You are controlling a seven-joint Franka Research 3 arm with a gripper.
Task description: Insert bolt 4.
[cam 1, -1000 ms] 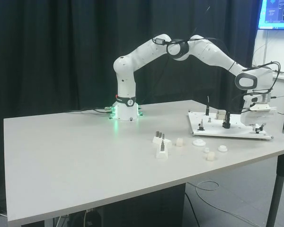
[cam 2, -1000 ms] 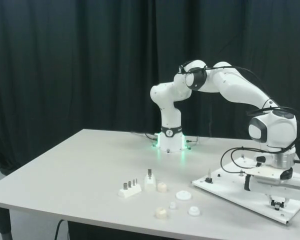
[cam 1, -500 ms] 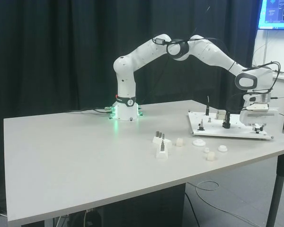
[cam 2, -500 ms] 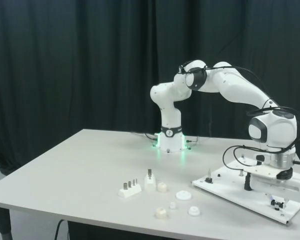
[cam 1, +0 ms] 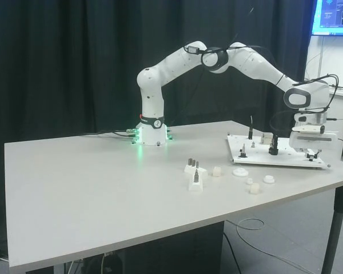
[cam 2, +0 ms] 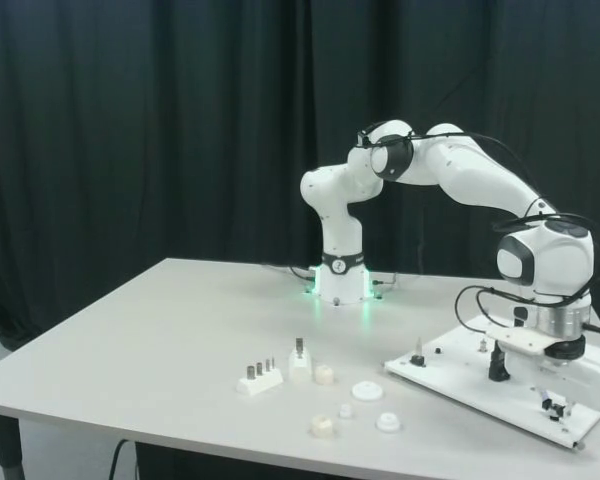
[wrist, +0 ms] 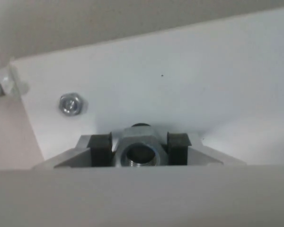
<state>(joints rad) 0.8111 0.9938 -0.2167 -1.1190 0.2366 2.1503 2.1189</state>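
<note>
In the wrist view a grey hex-headed bolt (wrist: 138, 151) with a hollow top stands between my black finger pads (wrist: 100, 149), with a thin gap on each side. It sits on the white board (wrist: 203, 85), and a dark spot shows just behind it. My gripper (wrist: 139, 150) is narrowly open around the bolt head. In the room views the gripper (cam 1: 312, 153) (cam 2: 555, 403) hangs low over the far end of the board (cam 1: 263, 158) (cam 2: 450, 375), and the bolt itself is too small to make out there.
A second bolt head (wrist: 70, 104) sits near the board's corner. A black peg (cam 1: 273, 149) and thin posts stand on the board. A white stand with bolts (cam 1: 192, 167) and several white parts (cam 1: 240, 172) lie mid-table. The arm's base (cam 1: 151, 130) glows green.
The wrist and hand have risen a little above the board over the last second. The board and the parts on the table have not moved.
</note>
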